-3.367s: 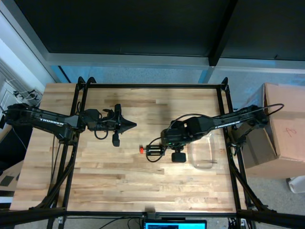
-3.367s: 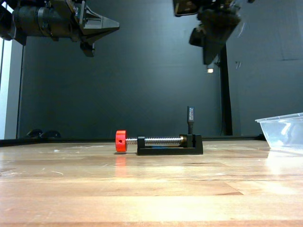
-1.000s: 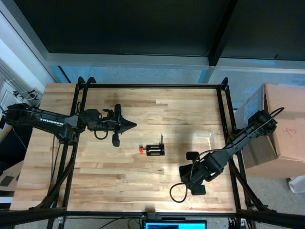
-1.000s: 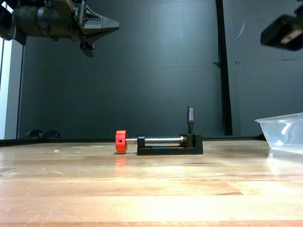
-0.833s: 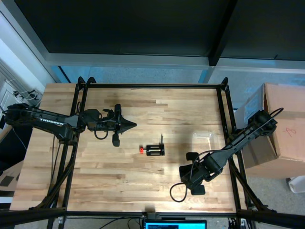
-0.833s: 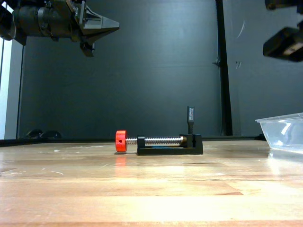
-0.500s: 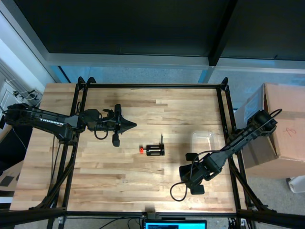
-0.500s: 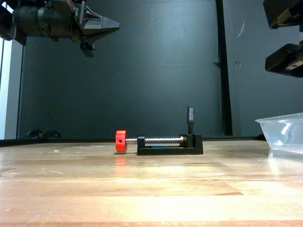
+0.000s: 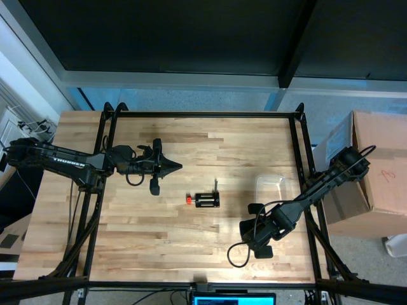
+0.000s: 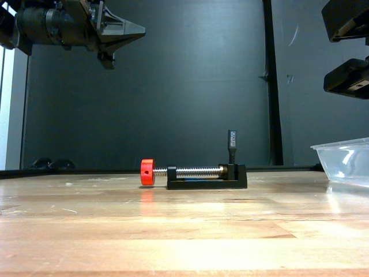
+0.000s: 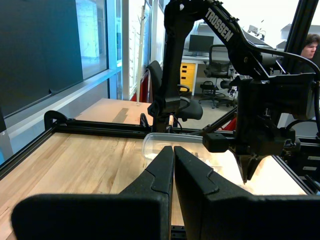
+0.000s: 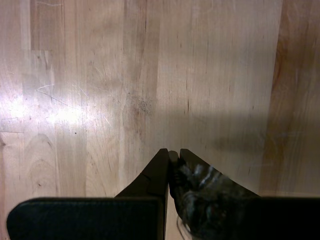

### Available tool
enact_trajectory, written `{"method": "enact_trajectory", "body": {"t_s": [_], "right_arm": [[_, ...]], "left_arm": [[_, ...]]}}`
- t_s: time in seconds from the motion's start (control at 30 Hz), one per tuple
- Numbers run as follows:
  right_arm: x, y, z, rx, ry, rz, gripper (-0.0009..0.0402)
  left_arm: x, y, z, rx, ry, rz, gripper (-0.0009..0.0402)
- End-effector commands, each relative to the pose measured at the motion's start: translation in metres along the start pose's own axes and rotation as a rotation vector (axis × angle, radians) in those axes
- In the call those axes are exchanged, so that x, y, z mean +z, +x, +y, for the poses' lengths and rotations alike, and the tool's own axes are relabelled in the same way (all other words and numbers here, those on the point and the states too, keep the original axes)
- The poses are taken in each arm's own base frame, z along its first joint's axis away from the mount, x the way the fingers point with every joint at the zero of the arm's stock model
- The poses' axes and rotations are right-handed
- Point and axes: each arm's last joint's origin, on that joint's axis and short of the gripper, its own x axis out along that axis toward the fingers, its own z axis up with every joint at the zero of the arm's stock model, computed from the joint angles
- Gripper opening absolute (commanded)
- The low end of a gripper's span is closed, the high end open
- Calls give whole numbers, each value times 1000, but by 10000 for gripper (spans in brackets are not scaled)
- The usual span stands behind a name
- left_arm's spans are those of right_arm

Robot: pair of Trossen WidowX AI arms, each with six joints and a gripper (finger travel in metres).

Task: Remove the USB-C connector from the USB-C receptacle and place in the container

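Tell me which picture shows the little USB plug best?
The low view: the USB-C connector stands upright in its receptacle. The high view shows it only as a thin sliver; neither wrist view shows it. The left end effector hangs high at left, the right end effector near the table's front.

A pale wooden plank desk (image 12: 100, 75) lies directly beneath the right end effector (image 12: 170, 151), lit by a soft glare. A black metal frame (image 9: 203, 115) borders the desk. Well beyond the left end effector (image 11: 173, 148) is a bright office with tall windows (image 11: 95, 35), dark office chairs (image 11: 220, 70), a yellow cabinet (image 11: 187, 75), a monitor (image 11: 200, 45) and a seated person (image 11: 311, 46). Outward of the right end effector, off the desk, stands a cardboard box (image 9: 378, 171) on grey-blue floor (image 9: 191, 98). A dark wall (image 10: 190, 75) rises behind.
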Motion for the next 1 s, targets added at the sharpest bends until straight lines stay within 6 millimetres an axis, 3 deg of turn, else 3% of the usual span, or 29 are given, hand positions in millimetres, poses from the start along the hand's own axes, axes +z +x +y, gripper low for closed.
{"method": "enact_trajectory", "body": {"t_s": [0.03, 0.33, 0.53, 0.7, 1.0], "right_arm": [[0, 0, 0, -1, 3, 0, 24], [0, 0, 0, -1, 3, 0, 142], [3, -7, 1, -5, 1, 6, 198], [10, -25, 4, -16, -3, 23, 222], [24, -68, 10, -37, -10, 53, 224]], "left_arm": [[0, 0, 0, 0, 0, 0, 0], [0, 0, 0, 0, 0, 0, 0], [0, 0, 0, 0, 0, 0, 0], [0, 0, 0, 0, 0, 0, 0], [0, 0, 0, 0, 0, 1, 0]]}}
